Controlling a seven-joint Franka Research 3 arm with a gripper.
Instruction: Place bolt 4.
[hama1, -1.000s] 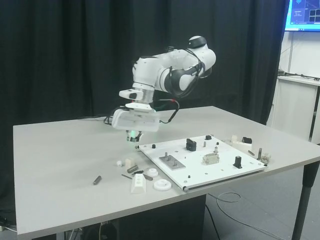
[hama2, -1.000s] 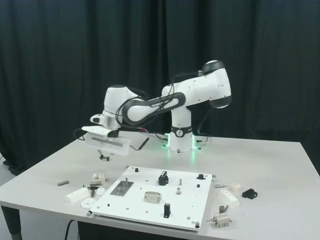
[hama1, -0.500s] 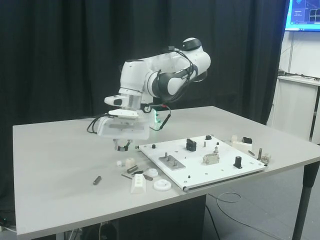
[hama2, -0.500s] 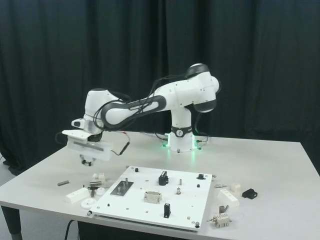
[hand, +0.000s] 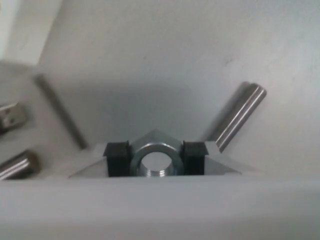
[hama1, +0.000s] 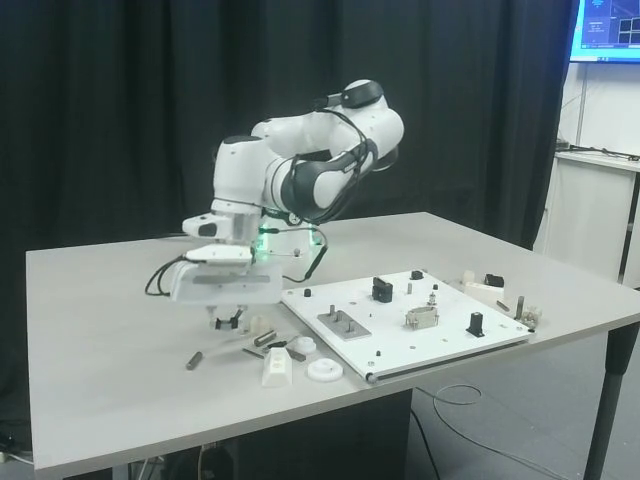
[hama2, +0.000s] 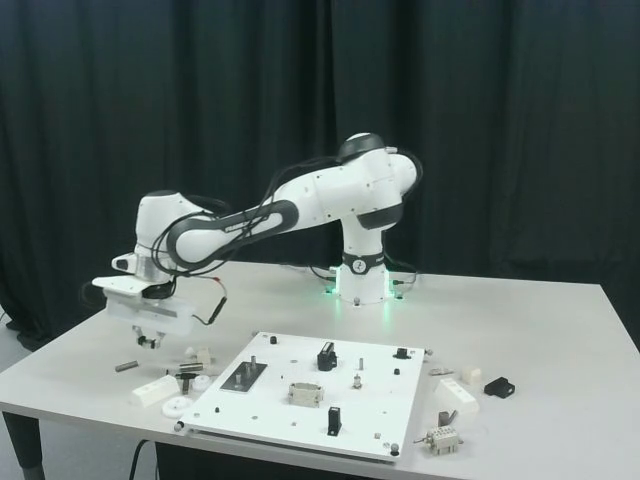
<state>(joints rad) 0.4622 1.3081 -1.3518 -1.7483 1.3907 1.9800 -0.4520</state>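
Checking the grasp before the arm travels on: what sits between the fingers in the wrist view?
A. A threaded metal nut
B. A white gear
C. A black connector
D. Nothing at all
A: the wrist view shows a threaded metal nut clamped between the two black fingers.

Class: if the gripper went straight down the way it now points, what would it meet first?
Probably bare grey table. The gripper, shut on a nut, points down beside a loose metal pin; depth is unclear.
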